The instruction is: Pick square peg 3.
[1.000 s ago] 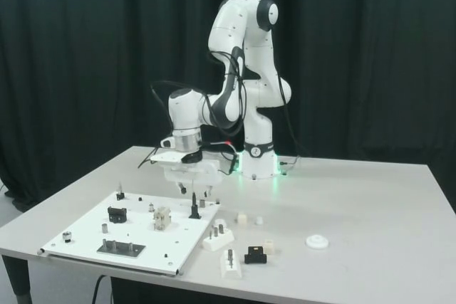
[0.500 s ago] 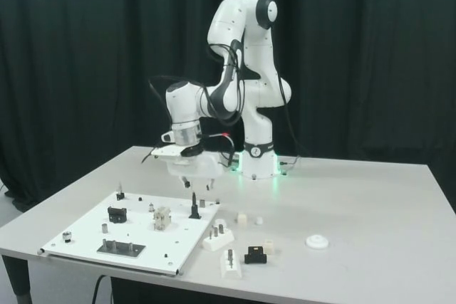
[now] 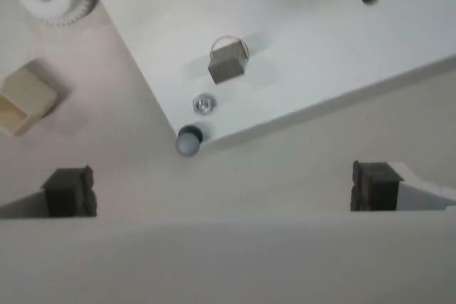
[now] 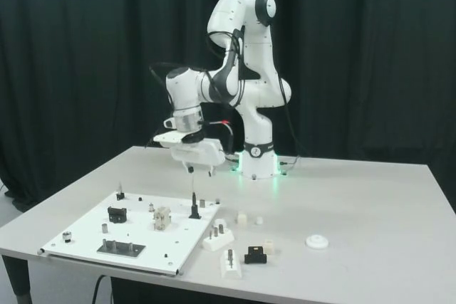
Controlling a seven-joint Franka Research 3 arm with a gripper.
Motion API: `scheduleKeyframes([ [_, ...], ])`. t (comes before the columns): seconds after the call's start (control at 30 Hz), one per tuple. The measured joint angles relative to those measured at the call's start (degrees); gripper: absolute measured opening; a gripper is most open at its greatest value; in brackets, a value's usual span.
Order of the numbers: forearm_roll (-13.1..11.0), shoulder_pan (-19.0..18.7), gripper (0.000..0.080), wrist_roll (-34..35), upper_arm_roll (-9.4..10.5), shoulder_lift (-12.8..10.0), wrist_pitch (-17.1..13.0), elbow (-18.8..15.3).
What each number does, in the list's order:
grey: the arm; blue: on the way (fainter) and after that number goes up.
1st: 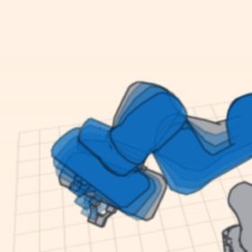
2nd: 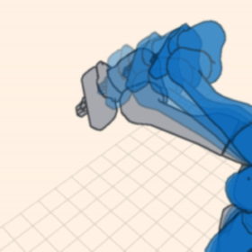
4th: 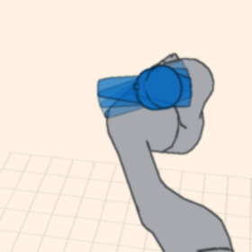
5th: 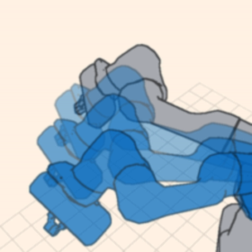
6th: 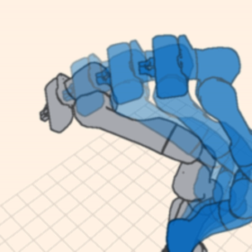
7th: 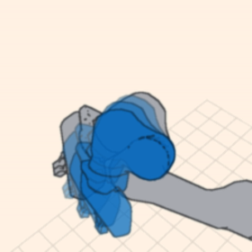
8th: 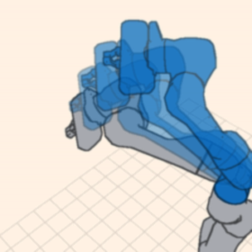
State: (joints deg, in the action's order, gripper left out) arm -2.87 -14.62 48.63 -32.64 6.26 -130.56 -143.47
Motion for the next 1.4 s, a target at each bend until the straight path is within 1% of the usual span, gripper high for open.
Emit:
scheduleKeyframes([
  [0.13,3.3,0.0,0.0800,4.5,0.84,2.4,2.2,0.0],
  [0.3,5.9,0.0,0.0800,8.3,2.30,5.0,4.5,0.1],
  [0.47,8.3,0.0,0.0800,11.2,3.73,6.6,5.7,0.1],
  [0.63,10.6,0.0,0.0800,13.4,4.90,7.6,6.8,0.1],
  [0.73,11.1,0.0,0.0800,14.5,5.44,8.0,7.2,0.1],
  [0.93,11.1,0.0,0.0800,17.8,6.48,8.4,7.2,0.1],
  [1.13,11.1,0.0,0.0800,23.5,8.06,8.4,6.9,0.5],
  [1.23,11.2,-0.1,0.0800,25.6,9.17,8.3,6.3,0.7],
  [1.4,11.7,-0.1,0.0800,26.3,11.11,7.4,4.5,1.2],
])
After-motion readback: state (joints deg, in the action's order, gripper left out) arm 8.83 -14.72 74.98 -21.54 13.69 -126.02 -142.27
